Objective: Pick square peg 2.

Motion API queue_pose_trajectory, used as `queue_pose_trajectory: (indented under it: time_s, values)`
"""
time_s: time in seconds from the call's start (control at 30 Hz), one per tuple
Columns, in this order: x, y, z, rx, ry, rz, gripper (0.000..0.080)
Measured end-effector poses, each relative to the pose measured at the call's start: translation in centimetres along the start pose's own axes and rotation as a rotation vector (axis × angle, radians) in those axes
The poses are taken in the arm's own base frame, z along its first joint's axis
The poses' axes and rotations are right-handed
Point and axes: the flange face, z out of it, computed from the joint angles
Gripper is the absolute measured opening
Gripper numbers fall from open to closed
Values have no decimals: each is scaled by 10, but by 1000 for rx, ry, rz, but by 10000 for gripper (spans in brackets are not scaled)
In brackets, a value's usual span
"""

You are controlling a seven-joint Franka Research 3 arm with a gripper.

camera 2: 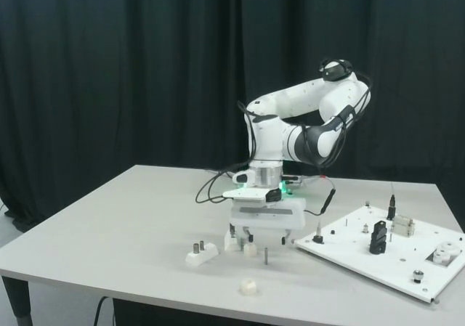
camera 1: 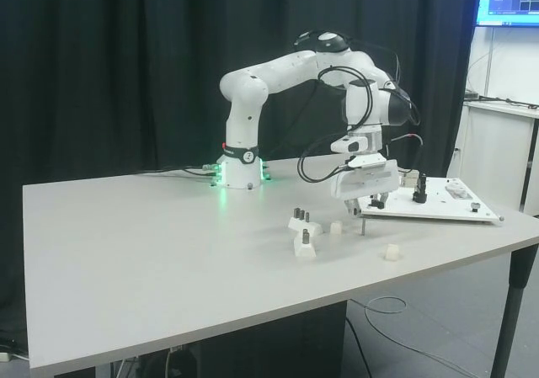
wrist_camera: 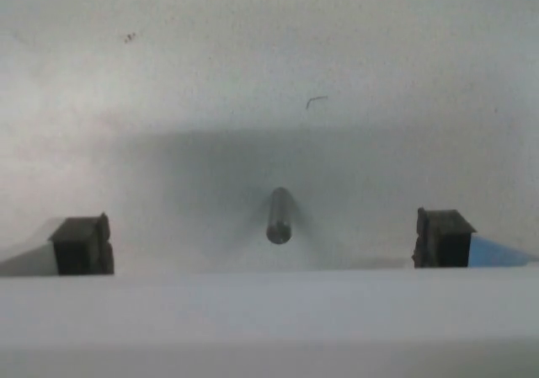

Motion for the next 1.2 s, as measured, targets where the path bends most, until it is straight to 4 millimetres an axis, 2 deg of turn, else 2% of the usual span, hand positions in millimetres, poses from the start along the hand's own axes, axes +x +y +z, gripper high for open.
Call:
queue_pose_trajectory:
  time_s: [1.2]
  values:
    - [-6, -6, -17, -13, 8, -15, 800]
